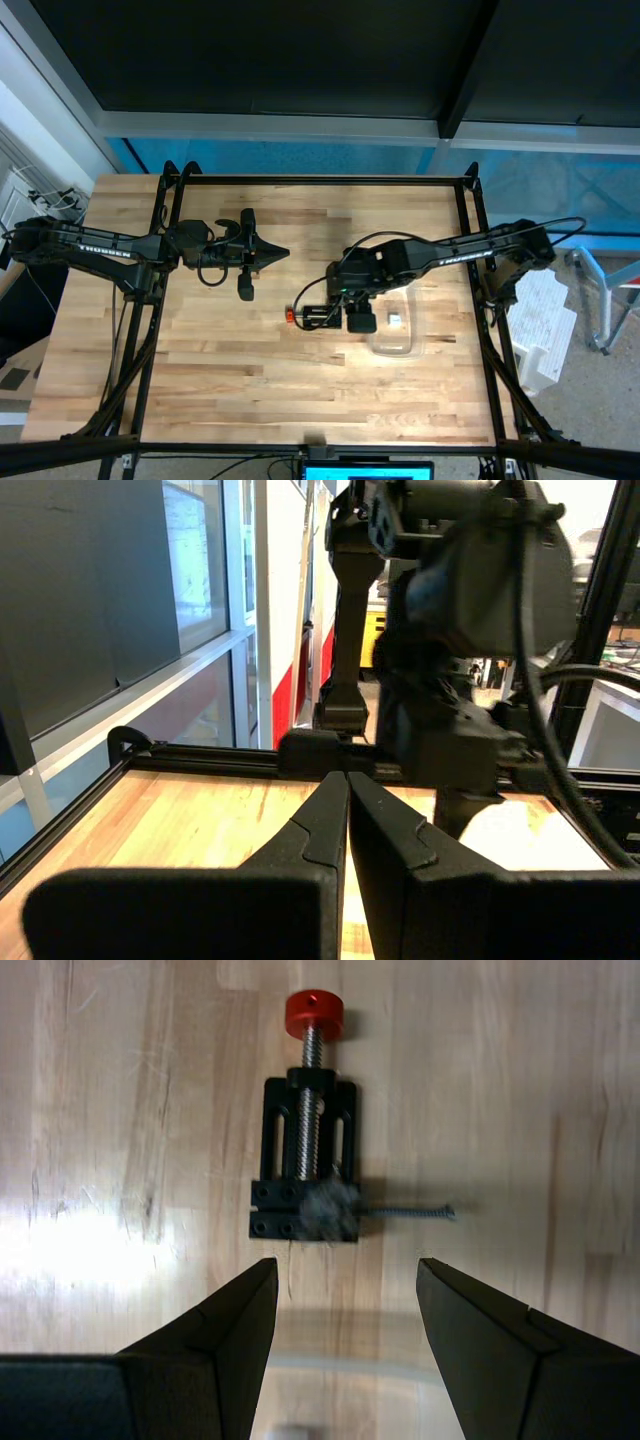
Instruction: Pick the usb-c connector and install on the hub
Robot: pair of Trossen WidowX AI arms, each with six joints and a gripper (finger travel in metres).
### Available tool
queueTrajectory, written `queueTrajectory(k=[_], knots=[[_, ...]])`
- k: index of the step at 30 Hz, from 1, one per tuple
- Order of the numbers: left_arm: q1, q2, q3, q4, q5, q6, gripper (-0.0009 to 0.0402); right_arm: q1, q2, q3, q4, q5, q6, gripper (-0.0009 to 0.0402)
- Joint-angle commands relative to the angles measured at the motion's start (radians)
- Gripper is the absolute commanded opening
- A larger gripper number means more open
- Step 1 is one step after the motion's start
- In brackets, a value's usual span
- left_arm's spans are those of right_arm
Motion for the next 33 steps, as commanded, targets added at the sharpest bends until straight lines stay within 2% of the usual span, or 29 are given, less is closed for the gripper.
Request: queueTrajectory(k=[1, 7, 14, 19, 21, 25, 28, 33], knots=[[0.000, 0.001, 0.000, 0.000, 0.000, 0.000, 0.0000, -0.009, -0.082, -0.074, 0.061, 0.000, 0.001, 0.0192], [0.000, 0.001, 0.000, 0.000, 0.000, 0.000, 0.0000, -0.041, -0.239, -0.203, 0.261, 0.000, -0.007, 0.0192], [0.000, 0.000, 0.000, 0.000, 0.000, 0.000, 0.0000, -0.103, -0.414, -0.351, 0.599, -0.002, -0.051, 0.0192], [0.000, 0.000, 0.000, 0.000, 0.000, 0.000, 0.0000, -0.135, -0.511, -0.449, 0.790, -0.019, -0.049, 0.0192], [0.000, 0.000, 0.000, 0.000, 0.000, 0.000, 0.0000, -0.142, -0.541, -0.488, 0.860, -0.036, -0.045, 0.0190], [0.000, 0.000, 0.000, 0.000, 0.000, 0.000, 0.0000, -0.143, -0.584, -0.563, 0.988, -0.037, -0.042, 0.0162], [0.000, 0.000, 0.000, 0.000, 0.000, 0.000, 0.0000, -0.143, -0.610, -0.616, 1.071, -0.064, -0.041, 0.0129], [0.000, 0.000, 0.000, 0.000, 0.000, 0.000, 0.0000, -0.143, -0.634, -0.671, 1.137, -0.061, -0.040, 0.0066]])
